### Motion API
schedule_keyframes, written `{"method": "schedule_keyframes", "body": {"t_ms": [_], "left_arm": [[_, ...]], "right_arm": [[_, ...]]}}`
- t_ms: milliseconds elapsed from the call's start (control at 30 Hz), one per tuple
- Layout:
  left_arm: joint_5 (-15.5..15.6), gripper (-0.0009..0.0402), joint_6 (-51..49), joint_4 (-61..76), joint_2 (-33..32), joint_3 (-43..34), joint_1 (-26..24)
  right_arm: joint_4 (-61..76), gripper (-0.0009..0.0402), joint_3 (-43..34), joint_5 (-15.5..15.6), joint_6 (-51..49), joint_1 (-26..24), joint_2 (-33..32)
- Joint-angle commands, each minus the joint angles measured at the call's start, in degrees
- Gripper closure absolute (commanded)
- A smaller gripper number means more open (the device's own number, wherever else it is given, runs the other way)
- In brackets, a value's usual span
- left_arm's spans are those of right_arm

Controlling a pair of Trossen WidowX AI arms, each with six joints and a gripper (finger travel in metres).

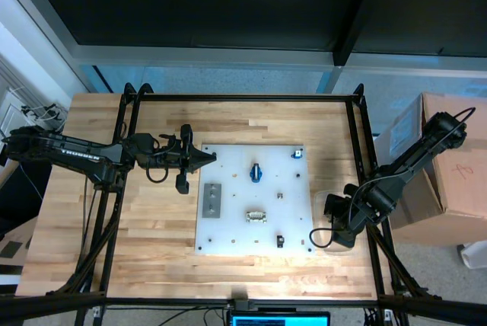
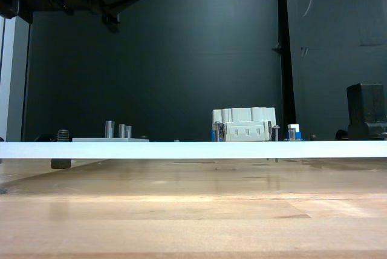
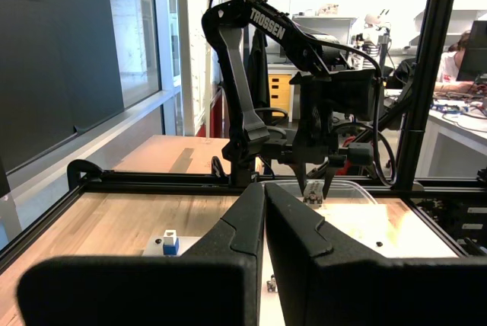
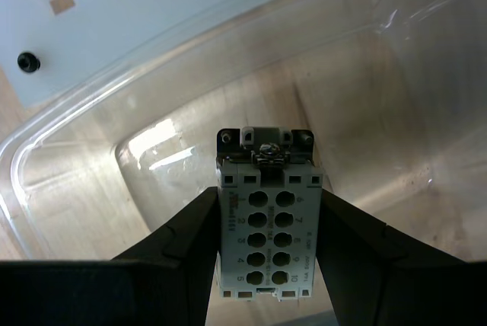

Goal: Remove the HAN10E connector from the taskboard and place in the container

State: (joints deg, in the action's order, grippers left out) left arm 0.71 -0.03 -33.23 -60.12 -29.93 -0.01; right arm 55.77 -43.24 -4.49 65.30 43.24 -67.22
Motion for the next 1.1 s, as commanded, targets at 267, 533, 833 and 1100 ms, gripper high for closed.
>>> {"method": "schedule_keyframes", "body": {"t_ms": [267, 533, 833, 1100], "left_arm": [[0.0, 0.0393, 0.0, 0.0, 0.0, 0.0, 0.0], [0.0, 0.0393, 0.0, 0.0, 0.0, 0.0, 0.0], [0.0, 0.0393, 0.0, 0.0, 0.0, 0.0, 0.0], [0.0, 0.0393, 0.0, 0.0, 0.0, 0.0, 0.0]], "right_arm": [[-3.3, 0.0368, 4.2, -1.9, 2.2, 0.0, -0.1], [-9.2, 0.0332, 8.9, 0.0, 7.1, 0.0, -0.1], [-8.9, 0.0219, 9.0, 0.0, 10.4, 0.0, -0.1], [-8.5, 0.0082, 7.9, 1.1, 12.4, 0.0, 0.0]]}}
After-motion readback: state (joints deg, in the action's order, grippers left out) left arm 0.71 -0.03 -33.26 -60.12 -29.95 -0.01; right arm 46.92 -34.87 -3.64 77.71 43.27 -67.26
